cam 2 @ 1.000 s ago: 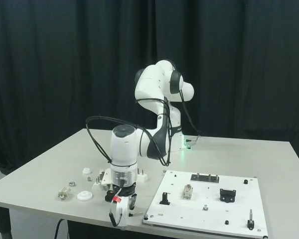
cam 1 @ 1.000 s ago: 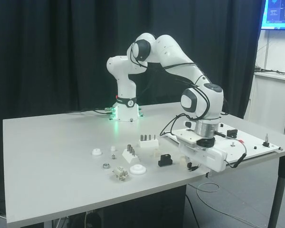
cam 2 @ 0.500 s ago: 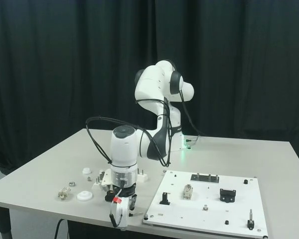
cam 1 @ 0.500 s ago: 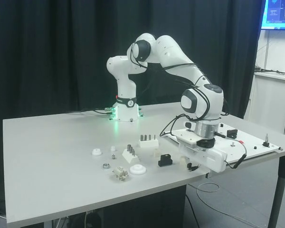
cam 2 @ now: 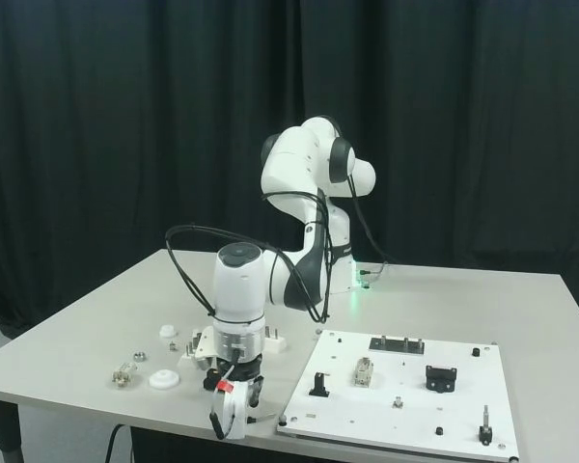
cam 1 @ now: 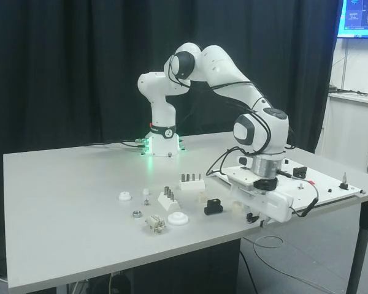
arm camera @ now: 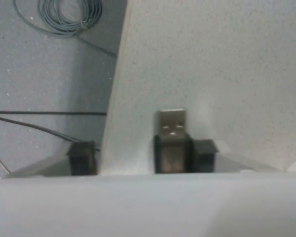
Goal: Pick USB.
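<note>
Grey metal shows first in my wrist view: the USB (arm camera: 172, 123) plug sits right between the two black fingertips (arm camera: 204, 154), its shell pointing straight out ahead of the claw (arm camera: 143, 157), long axis in line with the fingers' reach. One pad touches the plug's black body on one side; the other pad (arm camera: 82, 157) stands well apart and hangs past the desk (arm camera: 212, 64) edge over the floor, so I read the claw as open, not yet clamped. From the first room view, the claw (cam 1: 253, 215) hovers low at the desk's front edge, just beside the white board (cam 1: 322, 180). I judge the next move as a plain squeeze across the plug's short axis. Farther back lie small white fittings (cam 1: 179, 219) and the arm's base (cam 1: 161, 144).
</note>
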